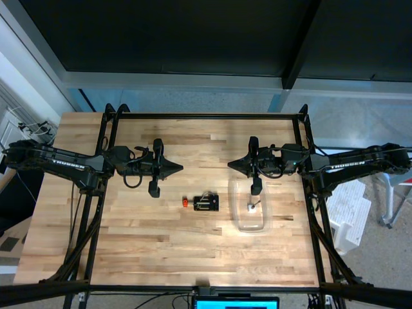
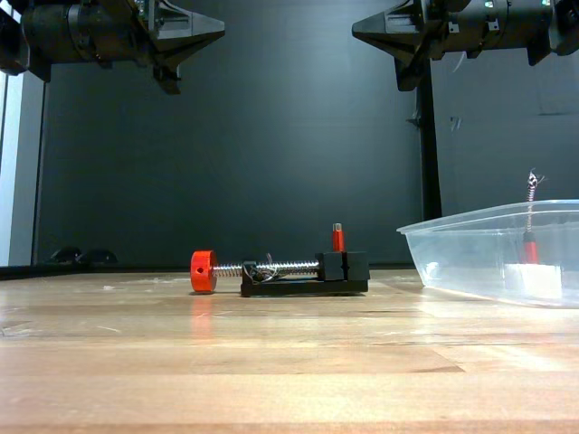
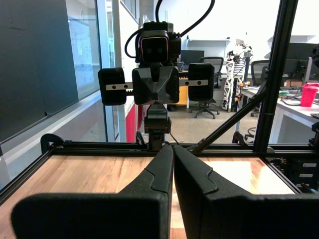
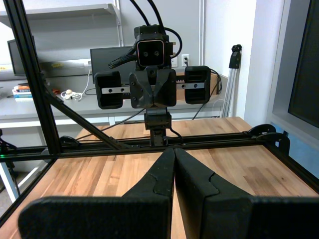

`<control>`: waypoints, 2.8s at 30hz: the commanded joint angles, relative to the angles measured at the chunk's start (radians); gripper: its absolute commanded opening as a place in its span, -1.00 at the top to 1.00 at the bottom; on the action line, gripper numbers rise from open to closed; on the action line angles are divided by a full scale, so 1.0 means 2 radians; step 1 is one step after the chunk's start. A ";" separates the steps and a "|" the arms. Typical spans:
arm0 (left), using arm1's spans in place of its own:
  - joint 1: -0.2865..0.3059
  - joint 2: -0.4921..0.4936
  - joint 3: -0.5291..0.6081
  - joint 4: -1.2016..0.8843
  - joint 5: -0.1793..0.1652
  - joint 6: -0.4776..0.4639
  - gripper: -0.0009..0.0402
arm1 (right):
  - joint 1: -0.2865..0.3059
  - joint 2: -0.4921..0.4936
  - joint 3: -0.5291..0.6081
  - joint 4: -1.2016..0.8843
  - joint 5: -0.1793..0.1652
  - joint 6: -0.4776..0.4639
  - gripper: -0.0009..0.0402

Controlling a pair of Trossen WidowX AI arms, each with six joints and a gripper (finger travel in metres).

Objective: Pick the RCA connector and install on taskboard

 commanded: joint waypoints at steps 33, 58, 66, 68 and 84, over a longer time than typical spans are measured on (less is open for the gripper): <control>0.000 0.000 0.000 0.000 0.000 0.000 0.96 | 0.065 -0.040 0.180 -0.599 0.014 0.027 0.96; 0.000 0.000 0.000 0.000 0.000 0.000 0.96 | 0.168 -0.011 0.181 -0.754 0.053 0.113 0.96; 0.000 0.000 0.000 0.000 0.000 0.000 0.96 | 0.171 0.027 0.180 -0.756 0.049 0.119 0.75; 0.000 0.000 0.000 0.000 0.000 0.000 0.96 | 0.173 0.032 0.180 -0.755 0.049 0.121 0.65; 0.000 0.000 0.000 0.000 0.000 0.000 0.96 | 0.189 0.045 0.123 -0.687 0.054 0.154 0.35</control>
